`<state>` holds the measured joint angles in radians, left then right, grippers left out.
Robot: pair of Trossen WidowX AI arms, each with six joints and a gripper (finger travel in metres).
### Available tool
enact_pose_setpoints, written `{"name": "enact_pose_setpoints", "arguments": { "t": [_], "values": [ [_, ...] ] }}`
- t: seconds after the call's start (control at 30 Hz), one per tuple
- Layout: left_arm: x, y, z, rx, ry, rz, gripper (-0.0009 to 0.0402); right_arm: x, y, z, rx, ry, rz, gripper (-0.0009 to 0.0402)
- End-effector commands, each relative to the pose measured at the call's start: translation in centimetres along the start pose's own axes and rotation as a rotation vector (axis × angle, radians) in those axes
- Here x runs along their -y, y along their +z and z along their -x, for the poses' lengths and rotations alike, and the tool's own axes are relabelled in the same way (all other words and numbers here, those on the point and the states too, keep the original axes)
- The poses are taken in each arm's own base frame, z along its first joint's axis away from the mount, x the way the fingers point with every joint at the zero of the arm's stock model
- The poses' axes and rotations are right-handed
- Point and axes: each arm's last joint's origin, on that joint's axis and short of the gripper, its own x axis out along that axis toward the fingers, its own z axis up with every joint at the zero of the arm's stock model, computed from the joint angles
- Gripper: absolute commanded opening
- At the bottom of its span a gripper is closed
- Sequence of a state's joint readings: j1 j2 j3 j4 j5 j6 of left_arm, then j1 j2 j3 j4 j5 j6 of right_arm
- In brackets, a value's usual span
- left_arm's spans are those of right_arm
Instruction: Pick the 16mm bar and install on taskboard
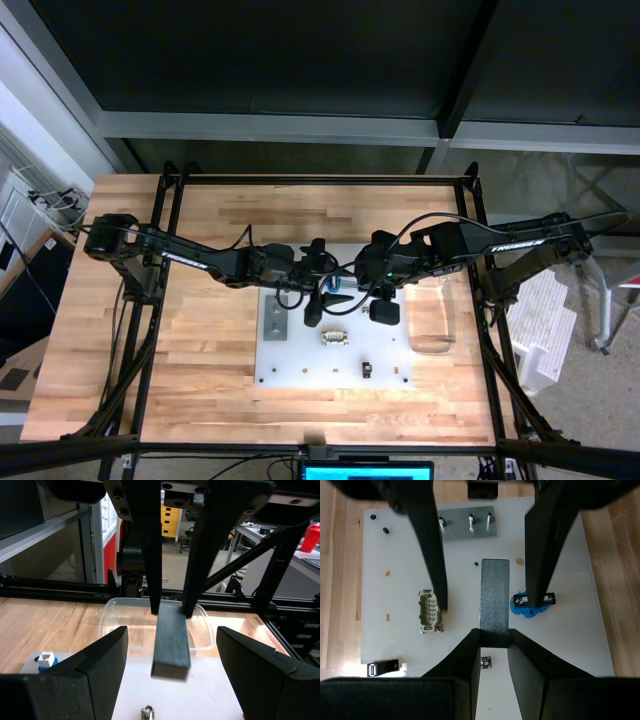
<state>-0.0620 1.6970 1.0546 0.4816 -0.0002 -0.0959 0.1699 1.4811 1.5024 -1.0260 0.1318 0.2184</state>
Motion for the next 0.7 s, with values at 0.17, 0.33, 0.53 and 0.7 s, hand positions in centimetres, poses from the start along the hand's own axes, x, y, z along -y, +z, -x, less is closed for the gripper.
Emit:
{"name": "enact_pose_setpoints", "arguments": {
  "t": [0.17, 0.33, 0.53, 0.7],
  "values": [
    [0.1, 0.7, -0.2, 0.020, 0.004, -0.035, 0.0231, 0.0, 0.0, 0.0, -0.001, 0.000, -0.001, 0.0032],
    [0.1, 0.7, -0.1, 0.019, 0.028, -0.043, 0.0212, 0.0, 0.0, 0.0, 0.000, -0.009, -0.001, 0.0032],
    [0.1, -0.4, 0.1, -0.011, 0.043, -0.043, 0.0199, 0.0, 0.0, 0.0, 0.001, -0.009, -0.004, 0.0032],
    [0.4, -0.5, 0.2, 0.022, 0.044, -0.044, 0.0194, 0.0, 0.0, 0.0, 0.001, -0.009, -0.008, 0.0032]
  ]
}}
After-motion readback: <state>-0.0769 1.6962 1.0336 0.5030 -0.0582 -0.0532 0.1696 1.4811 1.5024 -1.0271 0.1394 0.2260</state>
